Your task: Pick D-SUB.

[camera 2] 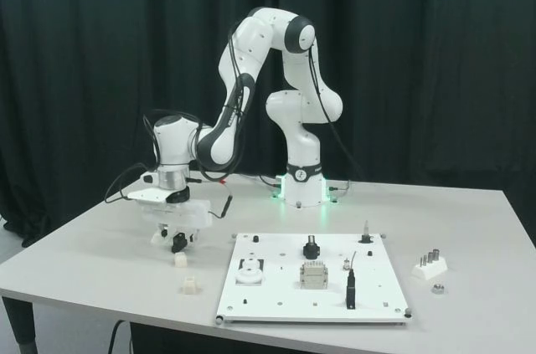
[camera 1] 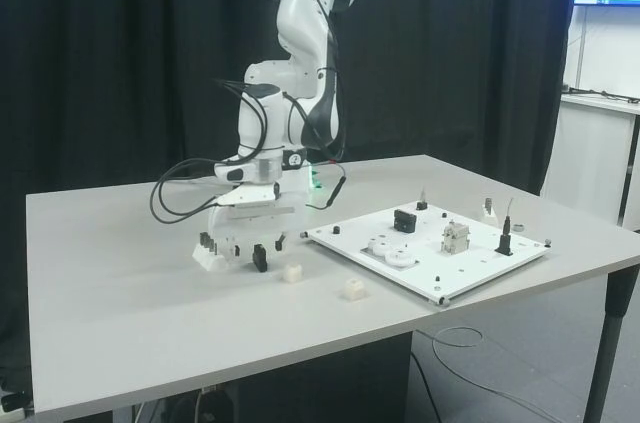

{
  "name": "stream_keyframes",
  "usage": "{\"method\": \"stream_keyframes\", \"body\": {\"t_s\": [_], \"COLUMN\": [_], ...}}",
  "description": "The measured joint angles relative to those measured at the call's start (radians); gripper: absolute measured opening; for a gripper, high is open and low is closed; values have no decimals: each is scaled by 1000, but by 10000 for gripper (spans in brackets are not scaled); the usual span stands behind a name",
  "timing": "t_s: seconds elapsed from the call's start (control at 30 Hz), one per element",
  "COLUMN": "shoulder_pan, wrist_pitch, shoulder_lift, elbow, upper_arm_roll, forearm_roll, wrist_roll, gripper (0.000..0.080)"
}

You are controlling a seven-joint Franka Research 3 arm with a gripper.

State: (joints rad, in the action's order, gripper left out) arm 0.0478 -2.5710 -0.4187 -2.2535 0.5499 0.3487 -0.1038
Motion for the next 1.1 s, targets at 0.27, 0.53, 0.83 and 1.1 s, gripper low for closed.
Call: {"method": "stream_keyframes", "body": {"t_s": [0.27, 0.53, 0.83, 1.1], "shoulder_pan": [0, 0, 1, 9], "wrist_pitch": [-14, -18, -18, -19], "shoulder_lift": [-9, -10, -10, -5], "elbow": [0, 0, 0, 7], "upper_arm_roll": [-5, -7, -8, -7], "forearm_roll": [1, 11, 13, 13], "wrist_roll": [0, 0, 0, 1], "gripper": [800, 530, 150, 156]}}
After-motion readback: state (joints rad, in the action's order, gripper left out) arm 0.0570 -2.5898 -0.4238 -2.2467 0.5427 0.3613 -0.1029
